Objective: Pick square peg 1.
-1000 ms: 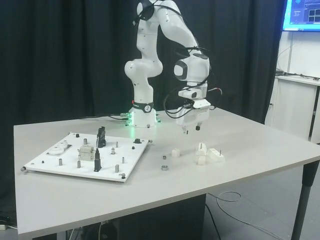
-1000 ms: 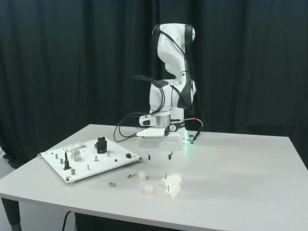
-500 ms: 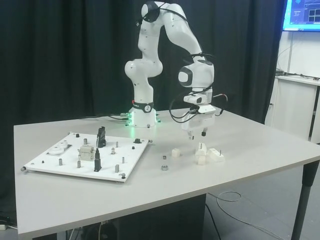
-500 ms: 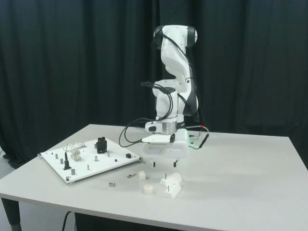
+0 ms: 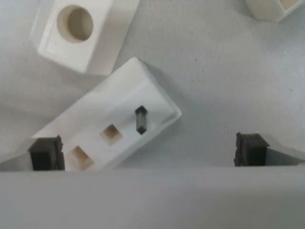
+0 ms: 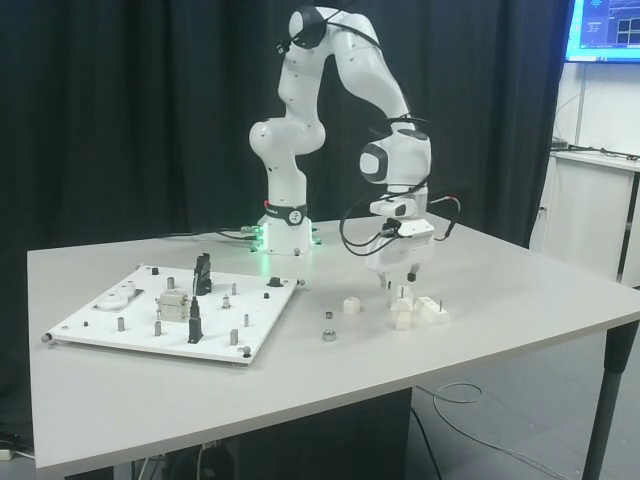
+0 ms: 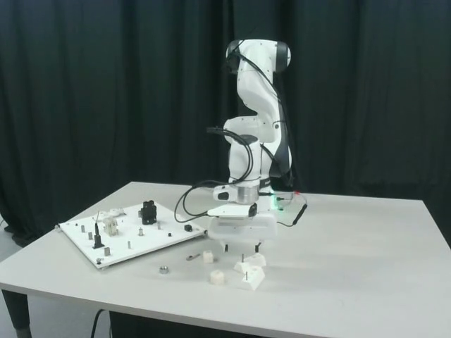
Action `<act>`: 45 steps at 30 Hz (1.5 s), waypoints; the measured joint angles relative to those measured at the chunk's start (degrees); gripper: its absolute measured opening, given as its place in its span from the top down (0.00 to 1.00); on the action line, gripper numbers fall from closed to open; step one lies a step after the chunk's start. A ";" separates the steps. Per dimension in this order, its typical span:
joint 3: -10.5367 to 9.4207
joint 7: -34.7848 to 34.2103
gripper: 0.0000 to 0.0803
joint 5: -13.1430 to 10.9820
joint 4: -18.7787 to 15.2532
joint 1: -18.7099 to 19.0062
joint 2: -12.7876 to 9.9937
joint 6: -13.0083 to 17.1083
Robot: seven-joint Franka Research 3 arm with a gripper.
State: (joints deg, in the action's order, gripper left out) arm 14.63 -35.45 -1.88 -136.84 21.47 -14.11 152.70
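A small black square peg (image 5: 141, 120) stands upright in the end hole of a white holder block (image 5: 95, 114). The block's two other square holes hold nothing. My gripper (image 5: 148, 151) is open and hangs just above this block, one black fingertip (image 5: 46, 153) over its far end and the other out over the bare table beside it. In the room views the gripper (image 6: 402, 283) (image 7: 242, 247) sits low over the cluster of white blocks (image 6: 402, 297) (image 7: 250, 263). The peg (image 7: 242, 258) shows as a thin pin below the fingers.
A white block with a round hole (image 5: 81, 31) lies close beside the holder. More white blocks (image 6: 432, 311) (image 6: 351, 306) and a small nut (image 6: 328, 334) lie nearby. A white assembly board (image 6: 170, 315) with fixtures sits on the table's left part. Another pin (image 7: 246, 276) stands in the front block.
The arm has reached outward from its base and lowered, bringing the gripper from above the bare table down over the white blocks. The fingers stay apart.
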 joint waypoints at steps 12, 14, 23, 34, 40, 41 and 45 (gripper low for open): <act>0.00 0.00 0.00 -0.93 1.82 -0.10 -2.20 0.00; 0.00 0.00 0.00 -0.95 1.99 -0.10 -2.46 -0.01; -0.03 0.00 0.00 -1.09 2.45 -0.10 -3.33 -0.02; -0.06 0.00 0.13 -2.34 2.68 -0.10 -3.66 -0.02; -0.07 0.00 0.36 -2.36 2.77 -0.10 -3.73 -0.02; -0.07 0.00 0.36 -2.38 2.78 -0.10 -3.74 -0.02; -0.07 0.00 0.58 -2.53 2.85 -0.10 -3.85 -0.02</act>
State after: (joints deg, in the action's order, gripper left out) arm 14.56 -35.45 -4.40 -133.99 21.37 -17.95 152.68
